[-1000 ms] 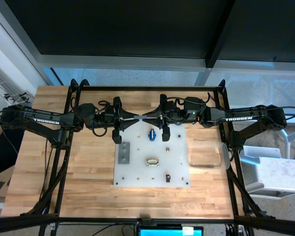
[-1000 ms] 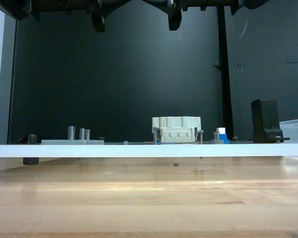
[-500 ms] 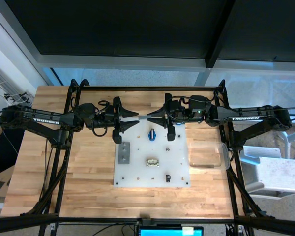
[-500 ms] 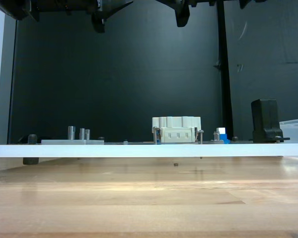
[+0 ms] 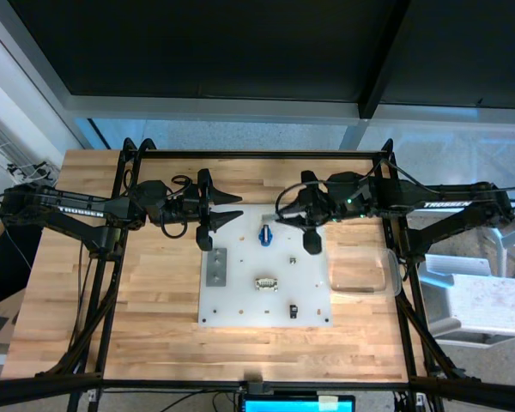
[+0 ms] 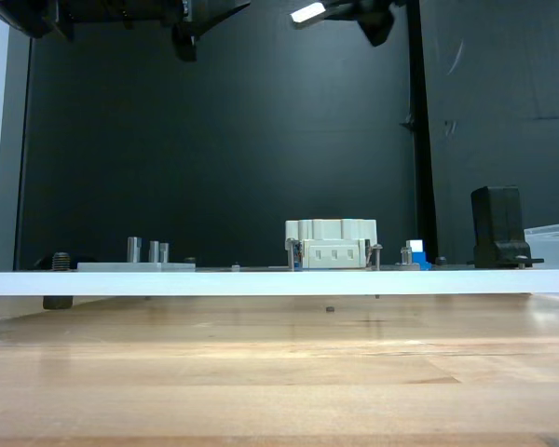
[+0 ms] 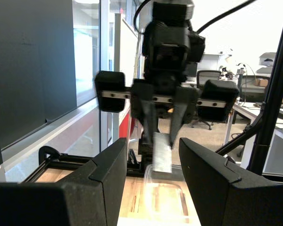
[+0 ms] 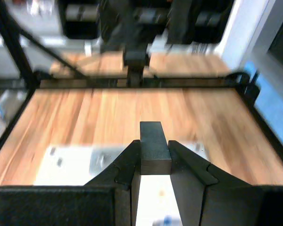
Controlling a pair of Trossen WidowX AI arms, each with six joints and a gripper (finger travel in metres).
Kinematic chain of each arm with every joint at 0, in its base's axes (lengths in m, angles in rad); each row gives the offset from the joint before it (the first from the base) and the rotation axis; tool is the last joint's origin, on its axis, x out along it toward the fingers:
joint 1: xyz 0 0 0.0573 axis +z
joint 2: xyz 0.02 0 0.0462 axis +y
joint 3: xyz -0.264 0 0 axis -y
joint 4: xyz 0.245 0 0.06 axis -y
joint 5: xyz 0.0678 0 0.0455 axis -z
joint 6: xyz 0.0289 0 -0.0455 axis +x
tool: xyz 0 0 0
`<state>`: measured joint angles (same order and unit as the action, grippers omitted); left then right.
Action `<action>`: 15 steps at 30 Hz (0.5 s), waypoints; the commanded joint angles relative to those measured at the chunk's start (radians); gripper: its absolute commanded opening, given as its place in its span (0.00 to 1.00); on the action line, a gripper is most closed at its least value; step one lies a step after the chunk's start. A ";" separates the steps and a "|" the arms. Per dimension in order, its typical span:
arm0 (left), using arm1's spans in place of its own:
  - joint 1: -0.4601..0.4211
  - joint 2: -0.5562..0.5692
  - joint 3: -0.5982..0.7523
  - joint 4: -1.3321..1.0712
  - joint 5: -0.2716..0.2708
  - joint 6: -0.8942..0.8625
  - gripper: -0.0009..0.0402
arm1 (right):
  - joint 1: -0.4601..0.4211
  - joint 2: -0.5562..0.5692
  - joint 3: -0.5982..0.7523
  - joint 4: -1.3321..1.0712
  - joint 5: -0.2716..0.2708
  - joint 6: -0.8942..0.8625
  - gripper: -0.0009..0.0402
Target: Pick the 16mm bar and place in it's hole on the taskboard
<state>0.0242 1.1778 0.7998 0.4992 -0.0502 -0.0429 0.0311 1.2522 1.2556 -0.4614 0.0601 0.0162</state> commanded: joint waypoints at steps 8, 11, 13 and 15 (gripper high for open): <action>0.000 0.000 0.000 0.000 0.000 0.000 0.39 | 0.106 0.003 0.113 -0.425 0.053 0.139 0.02; 0.000 0.000 0.000 0.000 0.000 0.000 0.38 | 0.140 0.003 0.115 -0.503 0.053 0.189 0.02; 0.000 0.000 0.000 0.001 0.000 0.000 0.39 | 0.163 0.004 0.114 -0.554 0.053 0.216 0.02; 0.000 0.000 0.000 0.000 0.000 0.000 0.39 | 0.185 0.013 0.115 -0.605 0.053 0.238 0.02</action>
<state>0.0242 1.1778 0.7998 0.4984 -0.0498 -0.0429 0.2028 1.2587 1.3708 -1.0359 0.1135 0.2405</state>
